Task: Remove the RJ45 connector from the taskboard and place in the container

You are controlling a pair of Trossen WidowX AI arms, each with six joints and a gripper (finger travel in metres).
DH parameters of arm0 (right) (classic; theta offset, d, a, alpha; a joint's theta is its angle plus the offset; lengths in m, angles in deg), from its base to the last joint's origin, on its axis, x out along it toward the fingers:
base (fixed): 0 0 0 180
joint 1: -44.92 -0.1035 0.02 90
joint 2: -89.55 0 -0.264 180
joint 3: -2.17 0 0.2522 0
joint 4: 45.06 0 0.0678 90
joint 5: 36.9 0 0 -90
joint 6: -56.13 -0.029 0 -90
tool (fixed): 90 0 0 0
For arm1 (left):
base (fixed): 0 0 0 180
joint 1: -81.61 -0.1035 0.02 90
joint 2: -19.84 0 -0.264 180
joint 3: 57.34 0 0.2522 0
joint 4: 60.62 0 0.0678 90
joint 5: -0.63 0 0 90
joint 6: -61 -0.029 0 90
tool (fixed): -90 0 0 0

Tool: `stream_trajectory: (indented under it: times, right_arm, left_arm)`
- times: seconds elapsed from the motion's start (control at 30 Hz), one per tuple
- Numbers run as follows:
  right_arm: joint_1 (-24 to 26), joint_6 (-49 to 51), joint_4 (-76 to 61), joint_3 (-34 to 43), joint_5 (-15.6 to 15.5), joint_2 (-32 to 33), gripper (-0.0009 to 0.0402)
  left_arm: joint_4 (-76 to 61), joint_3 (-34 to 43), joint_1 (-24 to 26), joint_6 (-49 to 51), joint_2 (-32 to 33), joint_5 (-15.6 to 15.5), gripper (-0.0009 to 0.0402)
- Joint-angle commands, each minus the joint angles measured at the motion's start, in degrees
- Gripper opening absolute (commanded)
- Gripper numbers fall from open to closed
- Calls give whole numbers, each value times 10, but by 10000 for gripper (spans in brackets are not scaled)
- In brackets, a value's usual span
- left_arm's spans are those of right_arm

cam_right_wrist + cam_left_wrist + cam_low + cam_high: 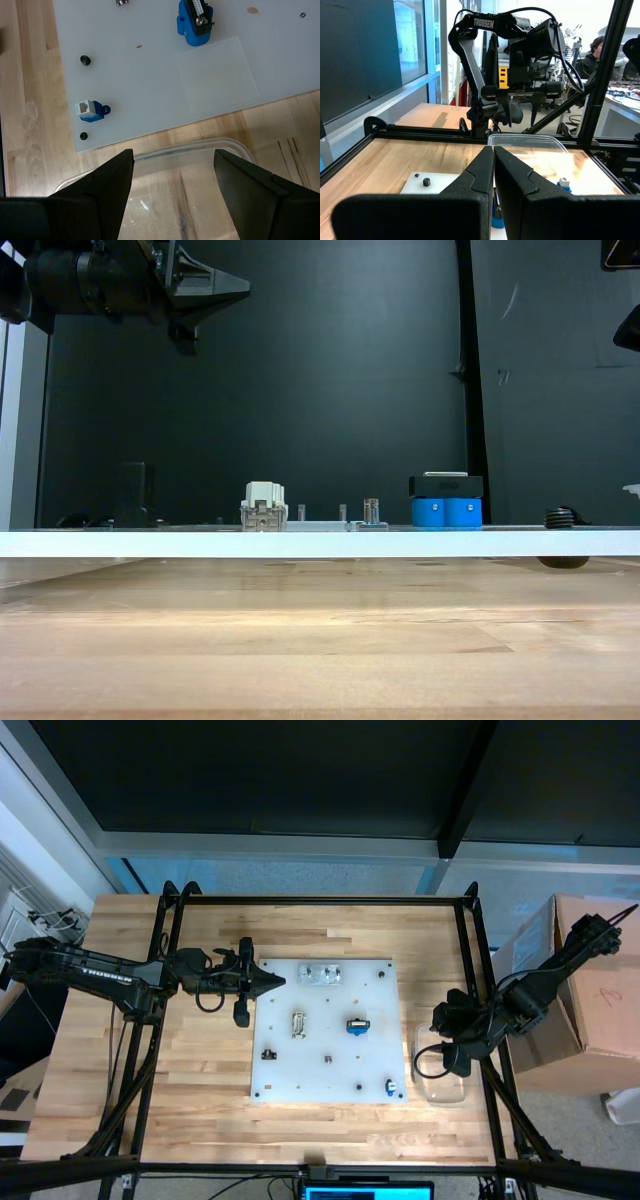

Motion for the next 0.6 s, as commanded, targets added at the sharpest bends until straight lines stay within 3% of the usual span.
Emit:
stream_trajectory:
  times: [0.03, 0.17, 0.37, 0.6]
  right_arm:
    - [0, 6, 1, 0, -5, 11, 224]
    - [0, 21, 31, 0, -40, 42, 224]
    - [-5, 14, 89, 1, -117, 103, 224]
    - [-58, -21, 128, 30, -123, 167, 224]
  left_arm:
    - [0, 0, 0, 0, 0, 0, 0]
    - [0, 0, 0, 0, 0, 0, 0]
    - [0, 0, 0, 0, 0, 0, 0]
    - [0, 0, 0, 0, 0, 0, 0]
